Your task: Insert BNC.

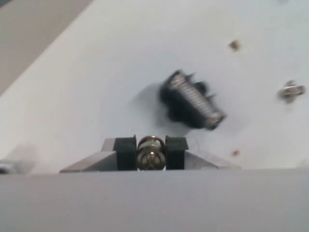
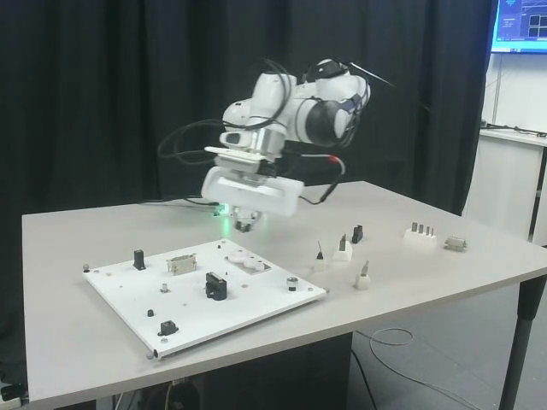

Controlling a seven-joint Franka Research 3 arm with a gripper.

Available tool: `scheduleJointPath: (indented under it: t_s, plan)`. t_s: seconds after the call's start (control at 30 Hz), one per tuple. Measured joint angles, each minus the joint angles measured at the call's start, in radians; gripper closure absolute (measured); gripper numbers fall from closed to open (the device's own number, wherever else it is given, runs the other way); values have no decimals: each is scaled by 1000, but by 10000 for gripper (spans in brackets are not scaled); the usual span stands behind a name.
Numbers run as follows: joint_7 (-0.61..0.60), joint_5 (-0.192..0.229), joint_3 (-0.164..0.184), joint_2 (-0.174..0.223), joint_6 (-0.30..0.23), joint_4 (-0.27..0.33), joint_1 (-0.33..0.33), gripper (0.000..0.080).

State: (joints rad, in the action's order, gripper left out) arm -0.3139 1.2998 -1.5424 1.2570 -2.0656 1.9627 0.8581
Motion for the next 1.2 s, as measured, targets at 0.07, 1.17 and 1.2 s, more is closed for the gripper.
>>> scheduleJointPath:
  t_s: [0.07, 1.17, 1.2]
  plan:
    - [16, 9, 0, 5, 2, -3, -24, 682]
    - [288, 127, 63, 31, 122, -140, -413, 682]
    - [298, 127, 66, 31, 128, -148, -423, 682]
